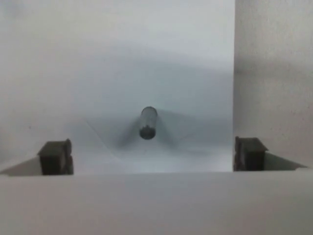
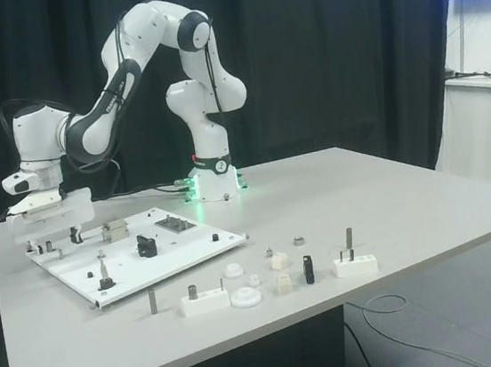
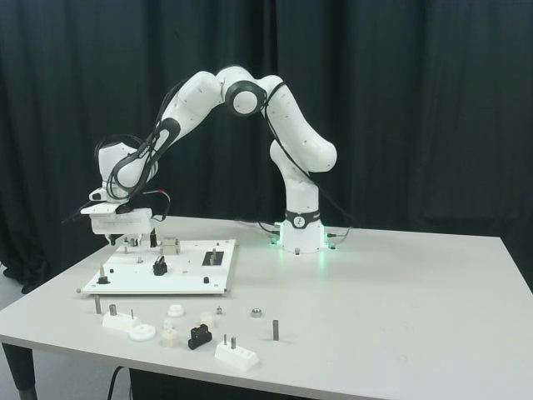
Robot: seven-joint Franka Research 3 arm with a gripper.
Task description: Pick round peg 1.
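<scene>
1. Hovering low over the far corner of the white board, at the end away from the arm's base: gripper, fingers spread wide, grasping nothing.
2. Sitting on the board directly under the gripper: peg, dark grey, round. In the wrist view, lying about midway between the two black fingertips, clear gap to each side, touching neither.
3. Standing upright, judging by the wrist view: round end face pointing up toward the camera, long axis running vertical, roughly in line with the gripper's approach.
4. In the first room view, showing as a small dark stub on the board below the gripper; too small to confirm seating in a hole.
5. Judging the step: aligning above the peg, descent pending. Peg lying straight down from the gripper, so calling for a vertical drop, then closing across the peg's width.
6. Risk: pinching off-centre, tilting the peg.
</scene>
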